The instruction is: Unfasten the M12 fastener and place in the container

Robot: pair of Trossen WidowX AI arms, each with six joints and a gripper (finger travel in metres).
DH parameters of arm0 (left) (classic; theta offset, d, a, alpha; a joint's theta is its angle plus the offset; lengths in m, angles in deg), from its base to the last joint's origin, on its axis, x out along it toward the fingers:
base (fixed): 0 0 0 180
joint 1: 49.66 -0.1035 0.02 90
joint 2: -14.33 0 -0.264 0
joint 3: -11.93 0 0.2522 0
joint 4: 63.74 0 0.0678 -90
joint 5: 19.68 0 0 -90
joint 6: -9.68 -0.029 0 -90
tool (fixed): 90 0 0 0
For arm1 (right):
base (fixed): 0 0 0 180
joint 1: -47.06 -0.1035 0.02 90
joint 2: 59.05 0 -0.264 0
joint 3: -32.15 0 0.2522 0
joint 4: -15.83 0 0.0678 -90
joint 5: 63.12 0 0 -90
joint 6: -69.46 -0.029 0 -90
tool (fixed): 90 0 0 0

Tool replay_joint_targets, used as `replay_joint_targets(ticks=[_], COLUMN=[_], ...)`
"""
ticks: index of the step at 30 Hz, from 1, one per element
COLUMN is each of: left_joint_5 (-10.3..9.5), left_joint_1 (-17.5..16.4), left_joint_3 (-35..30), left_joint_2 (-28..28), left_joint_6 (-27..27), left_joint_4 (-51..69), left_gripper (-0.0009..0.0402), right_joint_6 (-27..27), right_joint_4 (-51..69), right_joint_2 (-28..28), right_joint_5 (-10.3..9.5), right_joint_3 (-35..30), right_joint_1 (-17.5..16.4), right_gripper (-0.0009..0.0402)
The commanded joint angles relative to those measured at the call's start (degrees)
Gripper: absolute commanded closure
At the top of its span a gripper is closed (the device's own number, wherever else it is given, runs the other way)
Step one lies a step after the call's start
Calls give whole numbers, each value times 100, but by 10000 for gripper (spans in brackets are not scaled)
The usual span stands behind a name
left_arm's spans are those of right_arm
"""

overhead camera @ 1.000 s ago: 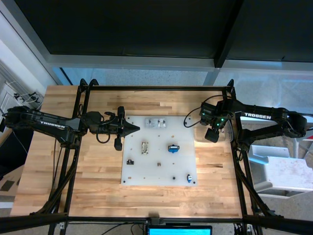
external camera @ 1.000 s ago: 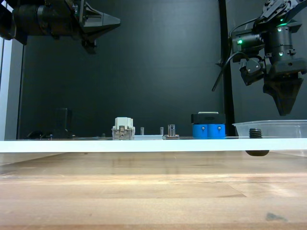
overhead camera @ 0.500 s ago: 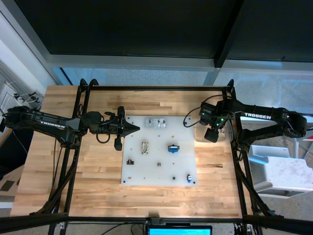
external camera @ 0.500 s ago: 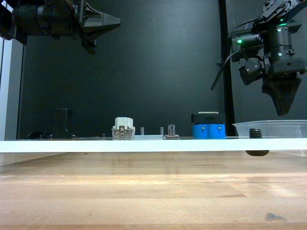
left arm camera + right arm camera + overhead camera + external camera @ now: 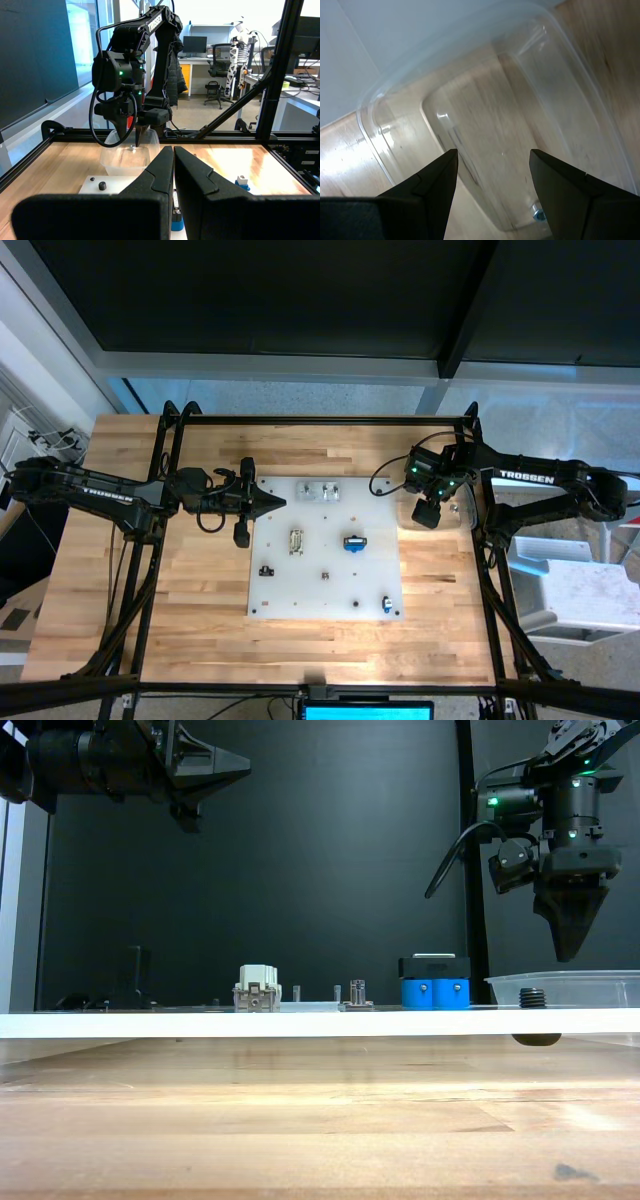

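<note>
Overhead, right pincer (image 5: 428, 514): hangs tip-down above the container, clear of its rim, at the right of the white board (image 5: 300, 580).
Right pincer's grip (image 5: 490, 200): fingers (image 5: 432, 185) spread wide apart, nothing between them.
M12 fastener (image 5: 538, 214): a small silver nut lying loose on the floor of the container, close to one rounded corner, touching neither finger.
Container (image 5: 460, 520): clear tub resting on the worktop (image 5: 200, 640) just beside the board's right edge; from table height its wall (image 5: 590, 988) shows directly under the pincer (image 5: 567, 956).
Stud (image 5: 533, 997): black, ribs bare, standing in front of the tub.
Left pincer (image 5: 270, 503): held high over the board's far left edge, pointing right, well apart from the tub.
Left pincer's grip (image 5: 174, 155): fingers drawn together to a thin slit, holding nothing.
</note>
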Motion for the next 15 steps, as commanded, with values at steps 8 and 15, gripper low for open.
replay_joint_targets(ticks=[8, 15], left_joint_5=[0, 0], left_joint_1=[0, 0], left_joint_3=[-2, -2], left_joint_2=[0, 0], left_joint_6=[0, 0], left_joint_4=[-2, -2], left_gripper=[393, 393], right_joint_6=[-7, -7], right_joint_4=[-210, -210], right_joint_2=[-2, -7], right_joint_5=[2, 2], right_joint_3=[-2, -2], right_joint_1=[0, 0], right_gripper=[194, 194])
